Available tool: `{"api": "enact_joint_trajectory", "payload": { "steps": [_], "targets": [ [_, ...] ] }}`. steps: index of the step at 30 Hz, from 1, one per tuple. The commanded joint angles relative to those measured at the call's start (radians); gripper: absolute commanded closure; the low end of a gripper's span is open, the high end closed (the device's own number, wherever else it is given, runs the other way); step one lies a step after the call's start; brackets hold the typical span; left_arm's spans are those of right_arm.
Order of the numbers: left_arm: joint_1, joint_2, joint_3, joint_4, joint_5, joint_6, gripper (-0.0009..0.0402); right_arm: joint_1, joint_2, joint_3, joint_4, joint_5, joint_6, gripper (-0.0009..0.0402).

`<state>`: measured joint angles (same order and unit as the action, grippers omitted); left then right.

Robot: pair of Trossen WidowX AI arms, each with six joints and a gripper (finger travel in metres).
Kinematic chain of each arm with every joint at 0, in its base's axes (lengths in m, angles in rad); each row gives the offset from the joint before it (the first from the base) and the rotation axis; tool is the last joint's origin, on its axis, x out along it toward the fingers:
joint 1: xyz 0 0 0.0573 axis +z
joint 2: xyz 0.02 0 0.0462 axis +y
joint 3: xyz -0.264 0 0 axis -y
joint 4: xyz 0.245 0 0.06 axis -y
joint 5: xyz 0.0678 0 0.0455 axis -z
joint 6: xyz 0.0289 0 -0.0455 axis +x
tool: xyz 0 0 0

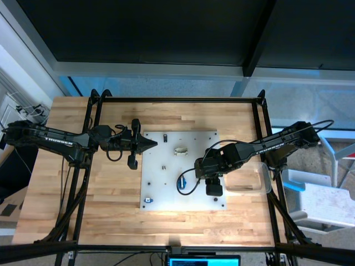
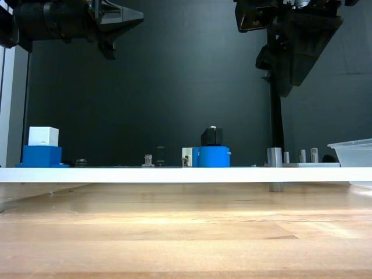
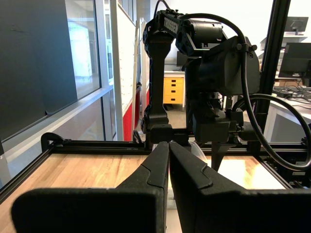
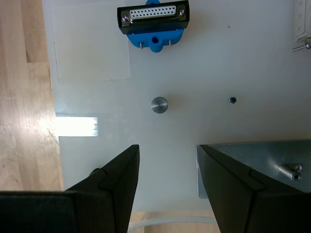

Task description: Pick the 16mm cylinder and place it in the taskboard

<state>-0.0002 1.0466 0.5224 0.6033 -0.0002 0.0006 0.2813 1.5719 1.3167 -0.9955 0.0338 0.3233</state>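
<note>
Your right gripper (image 4: 167, 160) is hanging open above the taskboard (image 4: 252, 63), gripping nothing. The 16mm cylinder (image 4: 159, 105) is standing on the taskboard, clear of both fingers. Your left gripper (image 1: 154, 143) is hovering closed over the taskboard's left edge.

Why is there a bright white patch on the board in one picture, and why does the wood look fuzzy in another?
Right wrist view: the patch is glare on the taskboard, beside the open right hand hovering above it. Low view: the nearest table wood is out of focus. Left wrist view: the shut left hand, held over the table, looks dark against bright windows.
</note>
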Motion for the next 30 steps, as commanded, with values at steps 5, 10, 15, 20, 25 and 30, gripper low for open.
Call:
{"api": "enact_joint_trajectory", "payload": {
  "steps": [5, 10, 15, 20, 25, 30],
  "targets": [
    [0.000, 0.000, 0.000, 0.000, 0.000, 0.000, 0.0393, 0.000, 0.001, 0.000, 0.002, 0.000, 0.000, 0.0225],
    [0.000, 0.000, 0.000, 0.000, 0.000, 0.000, 0.0393, 0.000, 0.001, 0.000, 0.006, 0.000, 0.000, 0.0225],
    [0.000, 0.000, 0.000, 0.000, 0.000, 0.000, 0.0393, 0.000, 0.001, 0.000, 0.007, 0.000, 0.000, 0.0225],
    [0.000, 0.000, 0.000, 0.000, 0.000, 0.000, 0.0393, 0.000, 0.001, 0.000, 0.010, 0.000, 0.000, 0.0225],
    [0.000, 0.000, 0.000, 0.000, 0.000, 0.000, 0.0393, 0.001, 0.001, 0.000, 0.014, 0.000, 0.000, 0.0225],
    [0.000, 0.000, 0.000, 0.000, 0.000, 0.000, 0.0393, 0.000, 0.001, 0.000, 0.014, 0.000, 0.000, 0.0225]
  ]
}}
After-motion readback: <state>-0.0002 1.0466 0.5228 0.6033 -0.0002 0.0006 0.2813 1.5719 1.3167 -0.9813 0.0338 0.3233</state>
